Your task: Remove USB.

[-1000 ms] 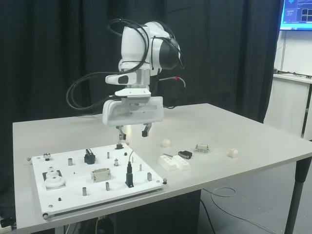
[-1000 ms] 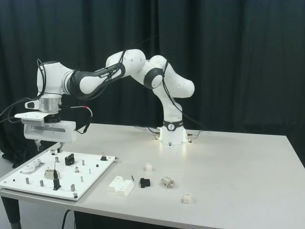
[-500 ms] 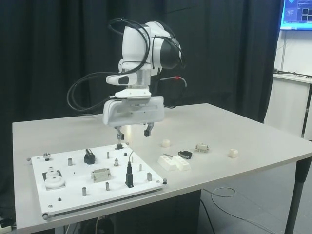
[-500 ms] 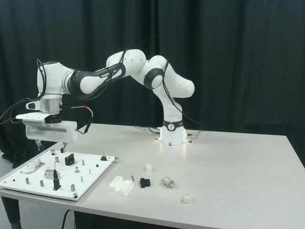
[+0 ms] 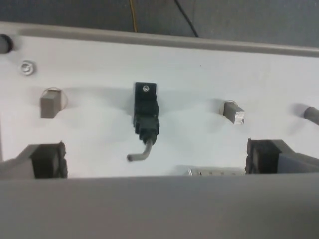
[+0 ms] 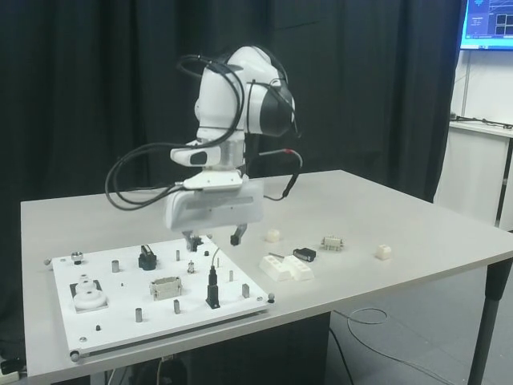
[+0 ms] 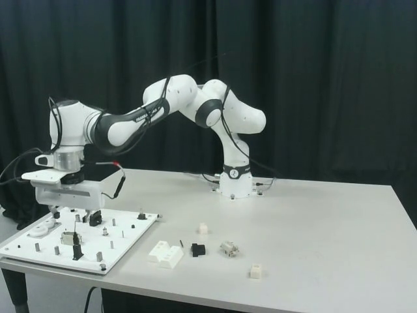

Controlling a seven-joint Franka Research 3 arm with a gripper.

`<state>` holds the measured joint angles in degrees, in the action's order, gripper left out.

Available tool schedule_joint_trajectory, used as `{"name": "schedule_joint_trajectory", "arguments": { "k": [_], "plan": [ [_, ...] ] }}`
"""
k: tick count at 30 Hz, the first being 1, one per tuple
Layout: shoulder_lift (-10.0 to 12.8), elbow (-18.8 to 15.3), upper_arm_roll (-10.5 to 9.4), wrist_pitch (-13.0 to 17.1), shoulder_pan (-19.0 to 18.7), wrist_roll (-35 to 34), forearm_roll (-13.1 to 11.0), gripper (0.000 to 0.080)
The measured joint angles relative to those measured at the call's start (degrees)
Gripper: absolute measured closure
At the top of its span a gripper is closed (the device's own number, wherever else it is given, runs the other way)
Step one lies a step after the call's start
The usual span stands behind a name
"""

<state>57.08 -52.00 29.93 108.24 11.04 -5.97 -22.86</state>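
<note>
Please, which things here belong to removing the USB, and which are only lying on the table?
For the job:
- USB plug, seated in the white board
- open gripper over the board

Lying about, on the grey table beside the board:
- white block
- small black part
- small connector
- white cube

First room view: standing off one corner of the tabletop (image 6: 385,208), looking across it with the white board (image 6: 160,289) nearest the lens and the arm (image 6: 240,88) behind the board.
Second room view: standing farther back, facing the arm's base (image 7: 234,186) head-on, the white board (image 7: 85,241) lying at the near corner.
Wrist view: looking straight down, close over the white board (image 5: 189,69).
All three are sharing that board.
</note>
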Motion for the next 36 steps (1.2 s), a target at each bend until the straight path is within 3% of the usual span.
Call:
{"name": "schedule_joint_trajectory", "arguments": {
  "k": [8,17,18,23,24,29,30,35,36],
  "plan": [
    [1.61,0.0,-0.01,0.74,0.3,0.0,0.0,0.0003],
    [1.86,0.07,-0.01,-0.06,0.34,0.08,0.15,0.0003],
    [1.86,0.1,-0.01,-0.19,0.34,0.08,0.18,0.027],
    [1.86,0.3,-0.01,-0.78,0.28,0.08,0.29,0.027],
    [1.86,0.35,-0.01,-0.86,0.27,0.08,0.31,0.0466],
    [1.86,0.7,-0.01,-1.48,0.23,0.08,0.41,0.0466],
    [1.86,0.78,-0.01,-1.66,0.23,0.08,0.42,0.066],
    [1.86,1.17,-0.01,-2.24,0.2,0.08,0.45,0.066],
    [1.86,1.18,-0.01,-2.27,0.19,0.08,0.45,0.0766]
  ]
}}
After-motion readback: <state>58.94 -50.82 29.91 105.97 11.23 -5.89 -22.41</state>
